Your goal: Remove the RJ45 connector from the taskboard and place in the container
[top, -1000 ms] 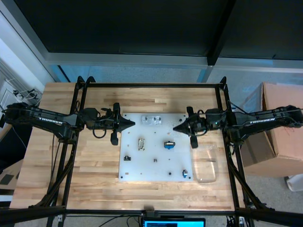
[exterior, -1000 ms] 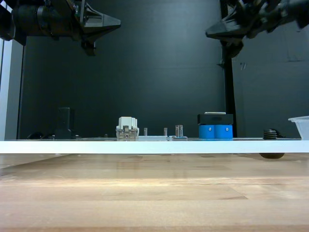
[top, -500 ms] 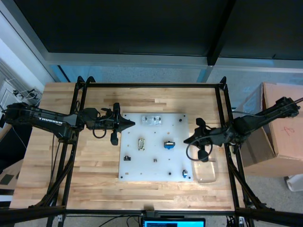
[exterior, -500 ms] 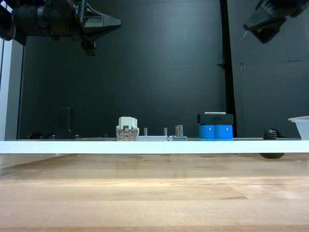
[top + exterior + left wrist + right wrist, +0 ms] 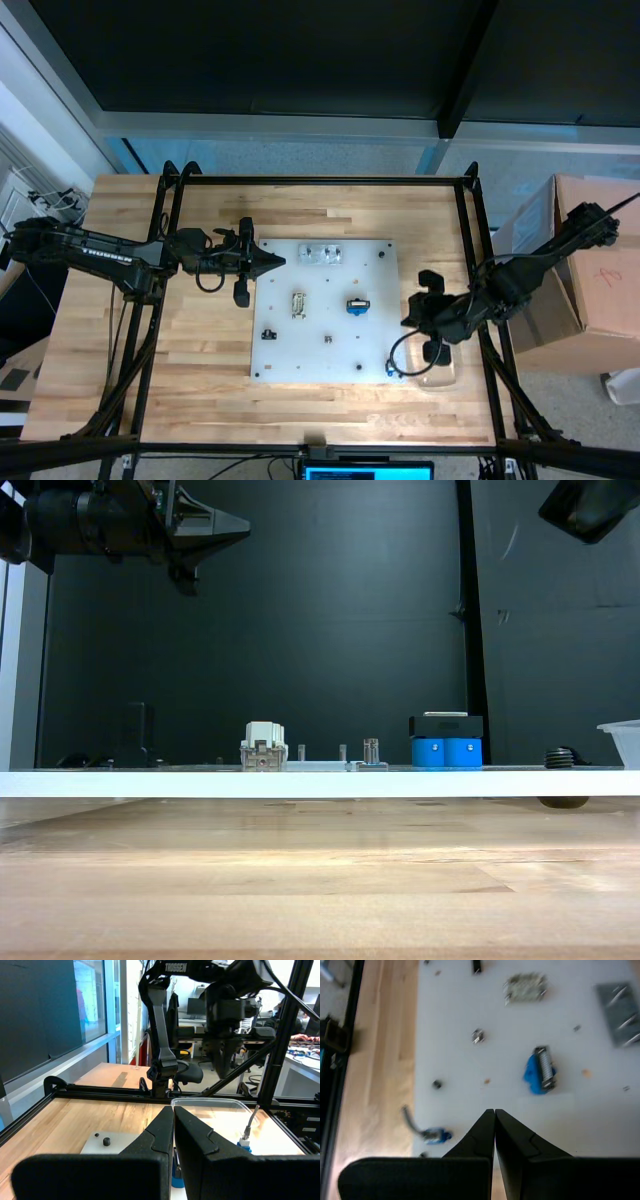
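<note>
Quick headcount: two grippers, the left gripper (image 5: 277, 262) by the taskboard's (image 5: 300, 350) left edge and the right gripper (image 5: 407, 322) by its right edge, plus one white taskboard, one tabletop (image 5: 200, 350), one clear container (image 5: 446, 378), two blue plugs (image 5: 357, 306), one beige connector (image 5: 298, 304) and one cardboard box (image 5: 590, 290).

Taskboard (image 5: 300, 350) sits mid-table (image 5: 200, 400). The RJ45 connector (image 5: 390, 368) is seated at the board's near right corner, and the container (image 5: 440, 378) is just beside it on the right. Left gripper (image 5: 278, 262) hangs high over the board's far left edge. Right gripper (image 5: 408, 322) hangs high over the right edge, just behind the container.
</note>
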